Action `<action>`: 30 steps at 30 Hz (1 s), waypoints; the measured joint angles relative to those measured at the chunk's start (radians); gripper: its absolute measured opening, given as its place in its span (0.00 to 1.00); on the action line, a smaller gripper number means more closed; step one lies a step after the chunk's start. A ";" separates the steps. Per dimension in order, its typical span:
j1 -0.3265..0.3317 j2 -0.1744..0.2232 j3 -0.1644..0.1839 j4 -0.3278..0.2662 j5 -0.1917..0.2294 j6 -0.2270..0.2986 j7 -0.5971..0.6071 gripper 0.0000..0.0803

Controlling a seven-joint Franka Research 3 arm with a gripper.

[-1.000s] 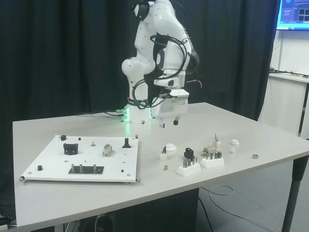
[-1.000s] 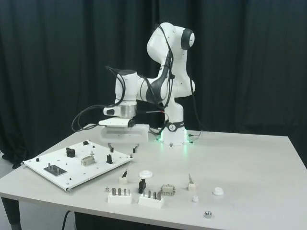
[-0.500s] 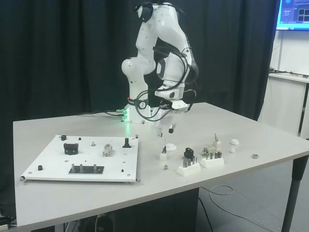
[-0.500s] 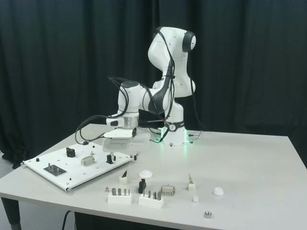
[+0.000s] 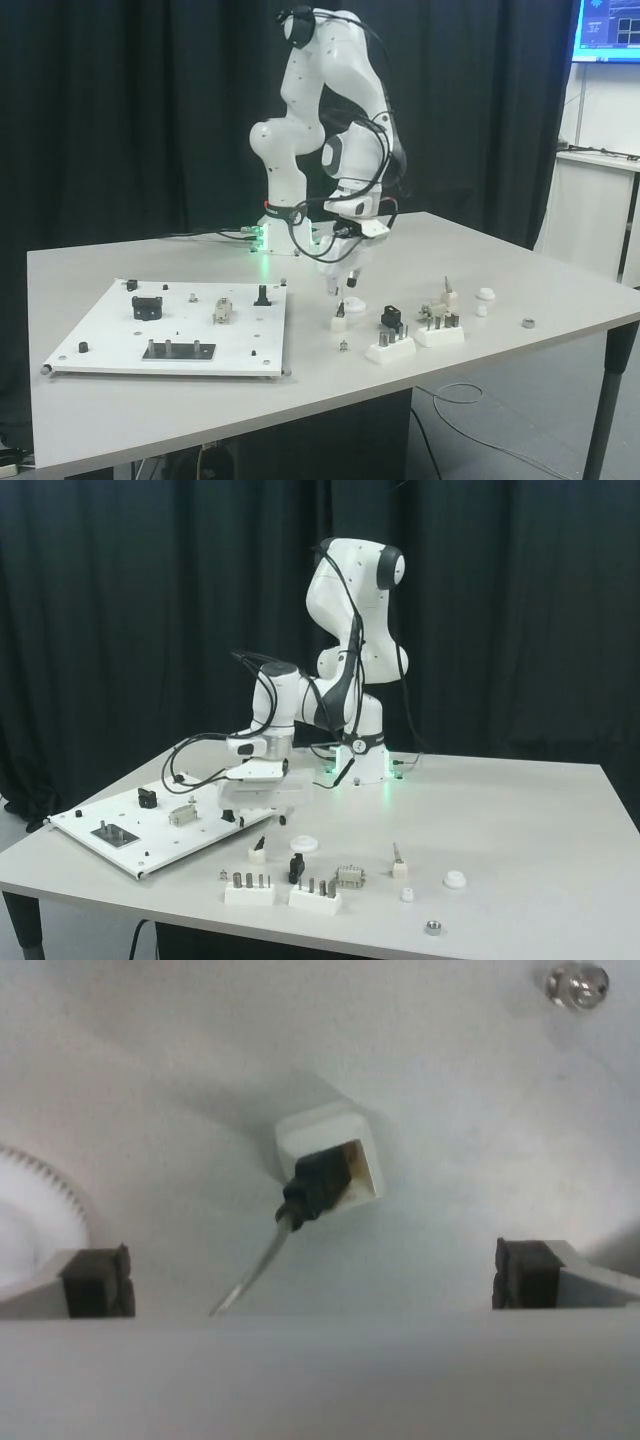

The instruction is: Pick USB.

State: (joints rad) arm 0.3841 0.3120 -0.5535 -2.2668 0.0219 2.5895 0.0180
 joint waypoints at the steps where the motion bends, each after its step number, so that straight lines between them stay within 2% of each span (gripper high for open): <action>1: -0.009 0.001 0.009 -0.002 -0.001 0.008 -0.006 1.00; 7: -0.049 0.017 0.043 -0.005 -0.002 0.046 -0.027 1.00; 22: -0.092 0.064 0.077 -0.004 -0.002 0.132 -0.061 1.00; 30: -0.122 0.079 0.104 -0.003 -0.002 0.157 -0.066 1.00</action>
State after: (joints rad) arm 0.2625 0.3913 -0.4495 -2.2699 0.0198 2.7466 -0.0477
